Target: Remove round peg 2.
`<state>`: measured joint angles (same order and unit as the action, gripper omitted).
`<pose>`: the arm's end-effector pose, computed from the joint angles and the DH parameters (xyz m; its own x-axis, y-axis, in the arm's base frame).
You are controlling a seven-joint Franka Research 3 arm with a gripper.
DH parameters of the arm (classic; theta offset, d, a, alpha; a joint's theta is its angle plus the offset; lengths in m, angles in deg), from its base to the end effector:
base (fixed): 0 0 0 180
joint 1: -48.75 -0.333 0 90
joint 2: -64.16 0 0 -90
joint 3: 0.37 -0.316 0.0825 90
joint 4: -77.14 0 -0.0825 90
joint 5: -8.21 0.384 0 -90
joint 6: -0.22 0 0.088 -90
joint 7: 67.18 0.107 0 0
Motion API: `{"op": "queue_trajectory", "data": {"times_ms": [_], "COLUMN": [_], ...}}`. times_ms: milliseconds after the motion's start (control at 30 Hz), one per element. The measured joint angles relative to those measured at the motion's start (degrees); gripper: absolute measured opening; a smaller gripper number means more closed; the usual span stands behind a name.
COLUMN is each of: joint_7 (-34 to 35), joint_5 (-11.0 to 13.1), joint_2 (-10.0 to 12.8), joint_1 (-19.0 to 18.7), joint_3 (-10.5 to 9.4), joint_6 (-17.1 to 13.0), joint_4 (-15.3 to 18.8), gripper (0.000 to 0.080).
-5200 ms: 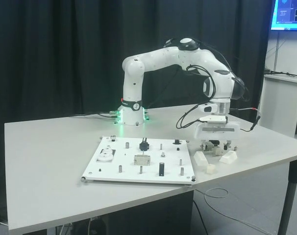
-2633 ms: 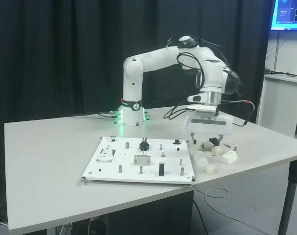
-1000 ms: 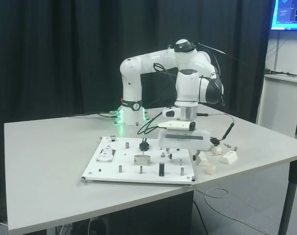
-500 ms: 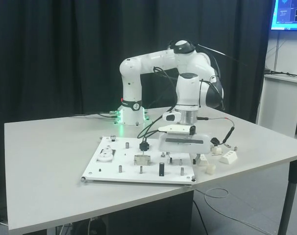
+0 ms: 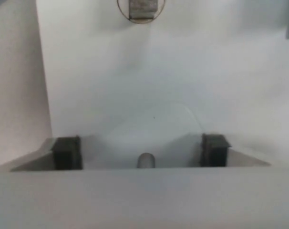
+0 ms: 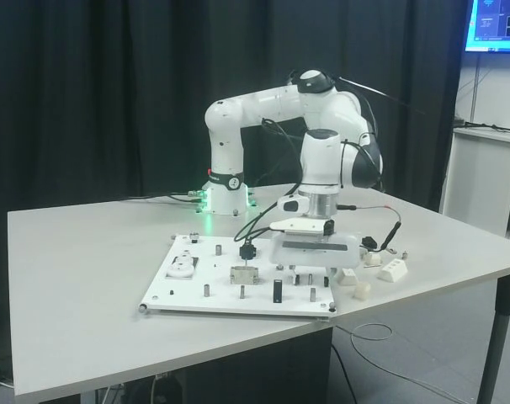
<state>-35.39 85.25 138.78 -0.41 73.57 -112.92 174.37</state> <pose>0.6594 -0.0838 0.2018 0.2408 -0.9675 0.0775 -0.9670 -0.2460 -0.0667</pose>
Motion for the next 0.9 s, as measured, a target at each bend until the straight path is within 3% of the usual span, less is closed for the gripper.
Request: {"op": "queue_trajectory", "data": {"times_ms": [200,267,467,500,633,667,900], "joint_7": [-0.24,-0.43,-0.59,-0.63,-1.25,-1.39,-1.55], "joint_5": [0.00,0.00,-0.49,-0.50,-0.50,-0.50,-0.53], "joint_2": [0.04,0.05,0.07,0.06,0.06,0.06,0.06], "joint_1": [0.04,0.04,0.09,0.12,0.13,0.14,0.14], "joint_3": [-0.09,-0.16,-0.25,-0.25,-0.25,-0.24,-0.17], "joint_6": [0.00,0.01,0.04,0.06,0.08,0.09,0.18], "joint_4": [-0.02,-0.03,-0.08,-0.08,-0.09,-0.09,-0.08], "gripper": [0.0640,0.0314,0.0314,0.0155,0.0155,0.0074,0.0074]}}
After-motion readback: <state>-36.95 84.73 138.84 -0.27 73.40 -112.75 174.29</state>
